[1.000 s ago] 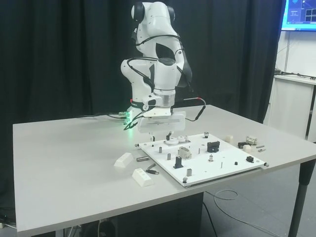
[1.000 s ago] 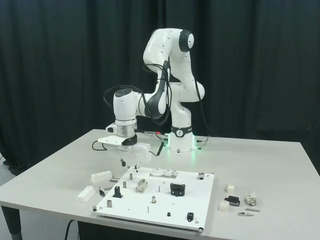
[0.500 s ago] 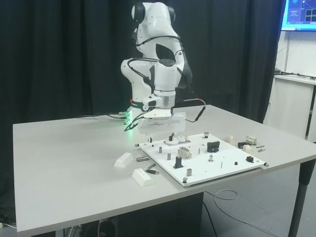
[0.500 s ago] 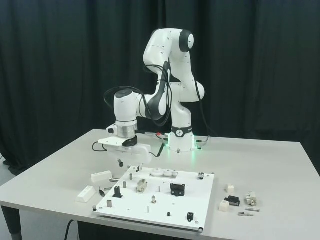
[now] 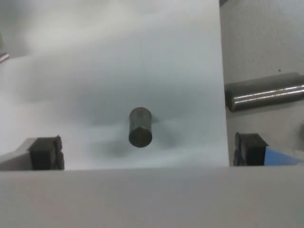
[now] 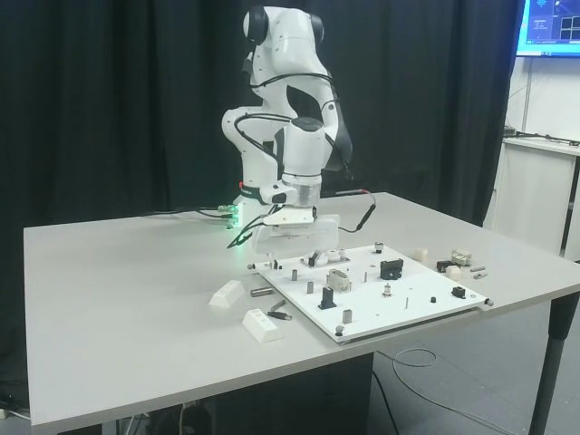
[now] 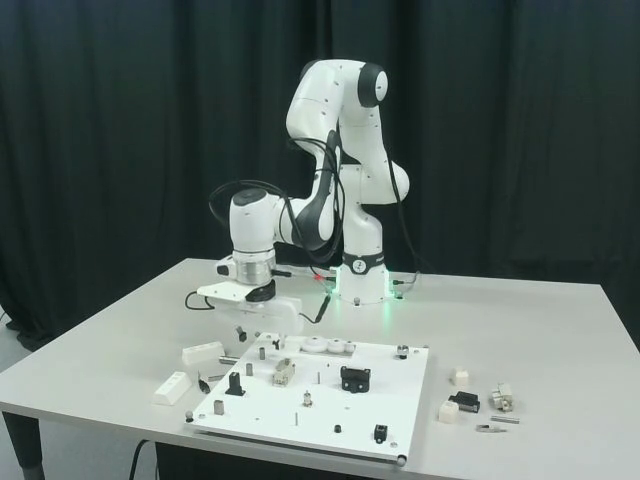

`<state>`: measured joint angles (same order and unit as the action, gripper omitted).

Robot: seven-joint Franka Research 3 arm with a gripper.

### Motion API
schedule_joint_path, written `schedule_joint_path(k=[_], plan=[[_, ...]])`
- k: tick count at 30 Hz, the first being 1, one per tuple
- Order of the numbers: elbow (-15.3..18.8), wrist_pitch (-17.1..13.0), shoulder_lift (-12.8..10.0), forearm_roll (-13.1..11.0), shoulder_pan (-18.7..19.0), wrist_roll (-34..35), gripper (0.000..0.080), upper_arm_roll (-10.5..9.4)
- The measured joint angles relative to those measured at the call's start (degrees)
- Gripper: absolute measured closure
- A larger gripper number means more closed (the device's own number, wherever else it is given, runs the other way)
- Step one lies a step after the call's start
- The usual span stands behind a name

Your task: Remove round peg 3.

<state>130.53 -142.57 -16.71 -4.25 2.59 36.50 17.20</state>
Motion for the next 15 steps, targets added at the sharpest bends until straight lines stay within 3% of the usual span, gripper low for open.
schedule_joint_path(k=[15], plan=[[0.0, -1.5, -1.6, 0.0, 0.1, 0.0, 0.0003, -0.01]])
